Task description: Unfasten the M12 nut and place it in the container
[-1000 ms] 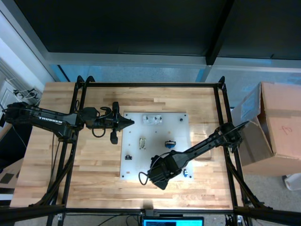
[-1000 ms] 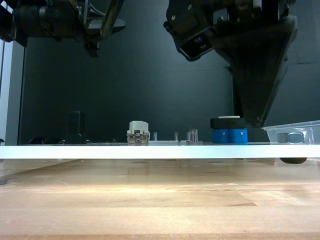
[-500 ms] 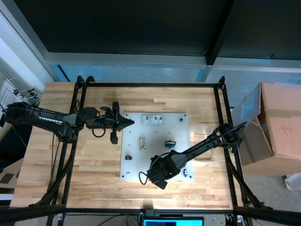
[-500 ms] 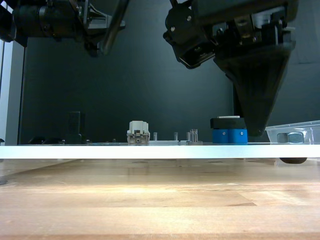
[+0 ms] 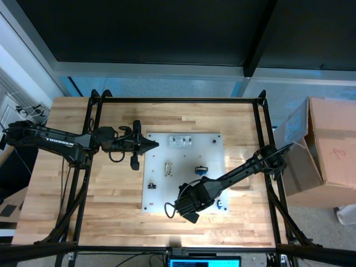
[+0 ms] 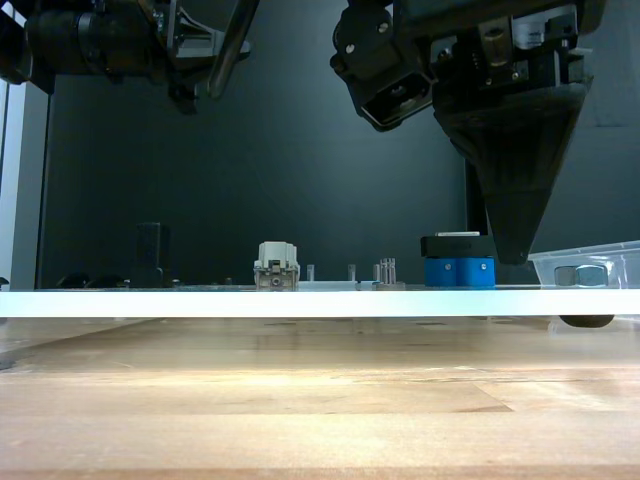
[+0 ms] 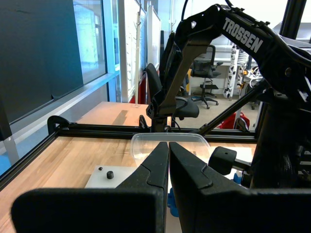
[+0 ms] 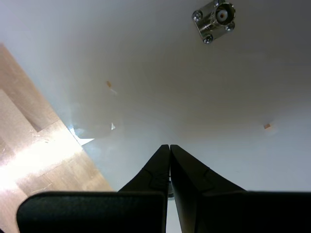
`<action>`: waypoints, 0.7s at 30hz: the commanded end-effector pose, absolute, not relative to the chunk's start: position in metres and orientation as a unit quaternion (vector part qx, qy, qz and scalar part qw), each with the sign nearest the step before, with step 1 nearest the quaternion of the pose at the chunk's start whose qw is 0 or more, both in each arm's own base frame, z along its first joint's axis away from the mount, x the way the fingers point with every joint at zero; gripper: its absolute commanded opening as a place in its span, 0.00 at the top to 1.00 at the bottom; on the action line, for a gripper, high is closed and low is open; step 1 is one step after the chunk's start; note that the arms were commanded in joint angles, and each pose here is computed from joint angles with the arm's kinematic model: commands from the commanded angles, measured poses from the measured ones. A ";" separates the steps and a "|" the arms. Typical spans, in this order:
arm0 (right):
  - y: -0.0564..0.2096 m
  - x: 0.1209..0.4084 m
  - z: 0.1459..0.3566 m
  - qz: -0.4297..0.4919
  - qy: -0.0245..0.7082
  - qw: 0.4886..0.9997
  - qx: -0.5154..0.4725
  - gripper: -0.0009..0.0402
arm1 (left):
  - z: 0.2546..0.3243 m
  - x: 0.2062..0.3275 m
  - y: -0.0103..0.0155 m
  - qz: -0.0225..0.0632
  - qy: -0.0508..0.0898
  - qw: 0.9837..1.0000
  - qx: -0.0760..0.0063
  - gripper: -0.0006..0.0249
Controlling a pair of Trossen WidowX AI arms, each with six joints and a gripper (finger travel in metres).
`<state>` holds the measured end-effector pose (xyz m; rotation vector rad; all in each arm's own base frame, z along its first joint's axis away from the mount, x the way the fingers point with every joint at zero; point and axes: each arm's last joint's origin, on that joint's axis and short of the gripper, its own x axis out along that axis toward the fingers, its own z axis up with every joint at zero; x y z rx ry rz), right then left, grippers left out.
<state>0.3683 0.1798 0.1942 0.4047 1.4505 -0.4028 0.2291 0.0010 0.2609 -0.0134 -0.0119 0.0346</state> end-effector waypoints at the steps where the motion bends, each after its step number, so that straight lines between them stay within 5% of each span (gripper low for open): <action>1: 0.178 0.365 0.207 -0.175 0.646 0.718 0.191 0.98 | 0.2608 0.229 0.0010 0.017 -0.006 1.000 -0.006 0.98; 14: 0.162 0.334 0.273 -0.142 0.626 0.742 0.192 0.98 | 0.2608 0.229 0.0010 0.017 -0.006 1.000 -0.006 0.98; 21: 0.162 0.328 0.281 -0.138 0.627 0.742 0.194 0.98 | 0.2608 0.229 0.0010 0.017 -0.006 1.000 -0.007 0.98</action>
